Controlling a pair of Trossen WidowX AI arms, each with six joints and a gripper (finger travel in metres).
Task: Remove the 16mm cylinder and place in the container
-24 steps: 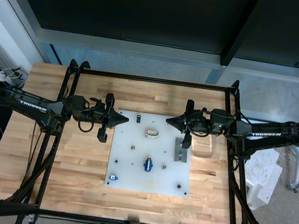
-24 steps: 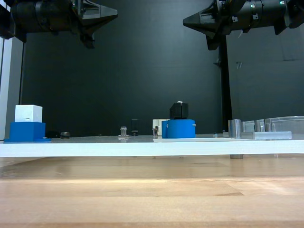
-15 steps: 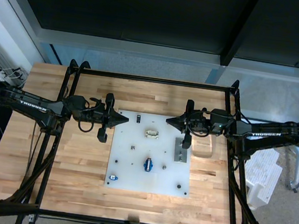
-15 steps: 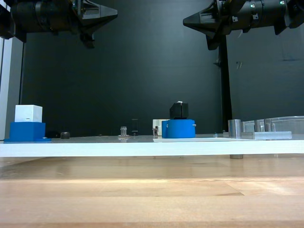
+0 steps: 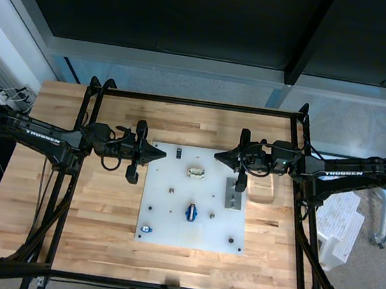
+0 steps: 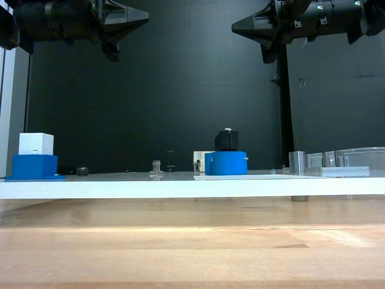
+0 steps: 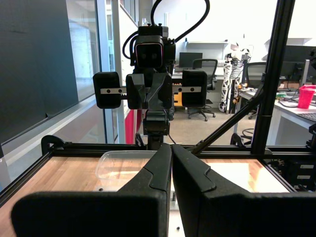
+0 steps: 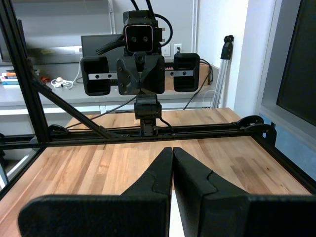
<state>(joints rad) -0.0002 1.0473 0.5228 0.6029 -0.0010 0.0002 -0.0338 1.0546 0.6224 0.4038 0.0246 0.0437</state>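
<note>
Jaws of the left gripper (image 5: 163, 154) are pressed together, empty, high above the white board's (image 5: 169, 226) left edge. The 16mm cylinder (image 5: 212, 216) is seated upright in the board, just right of the blue connector (image 5: 190, 212). The right gripper (image 5: 217, 154), likewise closed and empty, is held high near the container (image 5: 263, 189).

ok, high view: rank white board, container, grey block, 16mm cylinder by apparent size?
1. white board
2. container
3. grey block, close to it
4. 16mm cylinder, tiny
Left gripper and right gripper, both shut, hang above the board's far edge.
</note>
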